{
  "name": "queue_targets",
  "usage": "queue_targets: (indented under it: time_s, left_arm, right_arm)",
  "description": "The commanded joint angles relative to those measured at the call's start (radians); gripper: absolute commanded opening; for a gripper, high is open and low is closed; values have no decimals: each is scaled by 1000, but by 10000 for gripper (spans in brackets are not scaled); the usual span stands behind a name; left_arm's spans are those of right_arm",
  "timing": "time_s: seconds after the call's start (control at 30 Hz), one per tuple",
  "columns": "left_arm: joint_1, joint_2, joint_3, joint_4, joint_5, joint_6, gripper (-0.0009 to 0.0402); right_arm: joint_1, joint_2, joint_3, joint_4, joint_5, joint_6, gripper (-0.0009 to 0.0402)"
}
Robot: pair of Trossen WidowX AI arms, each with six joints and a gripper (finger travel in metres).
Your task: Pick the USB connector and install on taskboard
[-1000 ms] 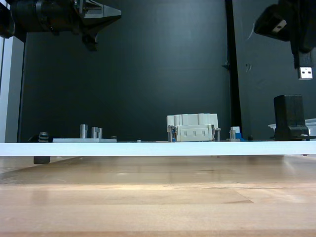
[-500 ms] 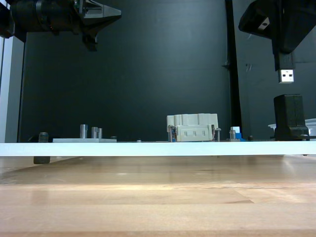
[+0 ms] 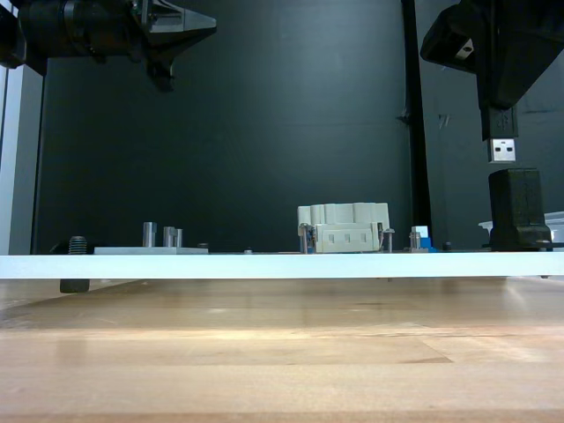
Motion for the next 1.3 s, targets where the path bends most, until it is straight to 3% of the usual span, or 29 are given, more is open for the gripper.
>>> queue_targets:
  time_s: [0.03, 0.3, 1.3]
  left_arm:
    - [0, 0, 0, 0, 0, 0, 0]
    - [0, 0, 0, 0, 0, 0, 0]
    - [0, 1, 0, 0, 0, 0, 0]
  right_arm:
    - [0, 0, -2, 0, -8, 1, 0]
    - [0, 0, -13, 16, -26, -3, 0]
    - [0, 5, -15, 13, -19, -26, 0]
